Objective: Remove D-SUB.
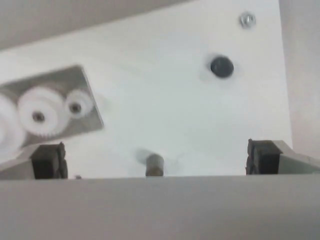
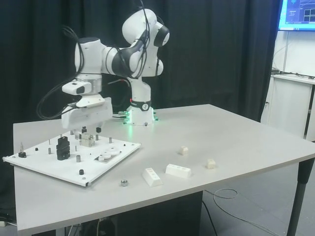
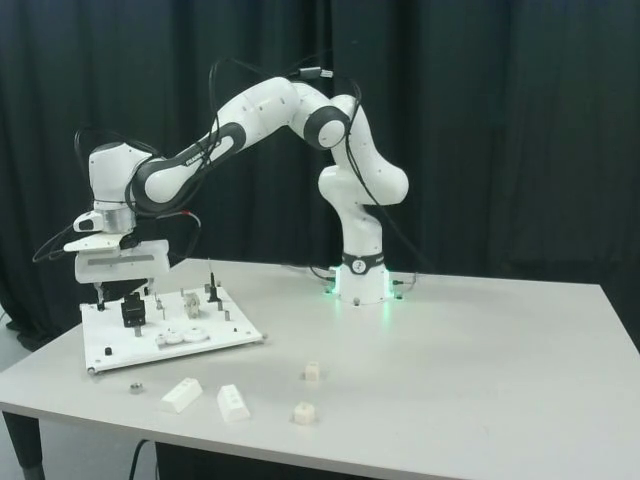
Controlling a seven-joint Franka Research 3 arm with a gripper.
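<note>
On the grey table (image 2: pixel 236 132), toward its left edge, one flat white board (image 2: pixel 129 146) is seen. One black block-shaped connector (image 2: pixel 61 147), taken to be the D-SUB, stands upright on the board's left part, with several thin grey pegs around it. Over the board's back part the two-fingered gripper (image 1: pixel 155 159) is hung. Its black-padded fingers (image 1: pixel 48 161) are spread wide, nothing is held between them and nothing is touched. In the wrist view one short grey metal peg (image 1: pixel 154 165) is seen below the gap. Three white toothed gears (image 1: pixel 40 116) are counted in that view on one grey metal plate (image 1: pixel 75 80), the outermost cut off at the picture's edge. One black round knob (image 1: pixel 221 66) and one grey hex nut (image 1: pixel 247 20) lie farther off on the board. Off the board, near the table's front edge, one loose grey nut (image 2: pixel 124 183) is found. To its right lie two white rectangular blocks (image 2: pixel 151 176) (image 2: pixel 178 170), then two small cubes (image 2: pixel 184 150) (image 2: pixel 211 163), well apart.
</note>
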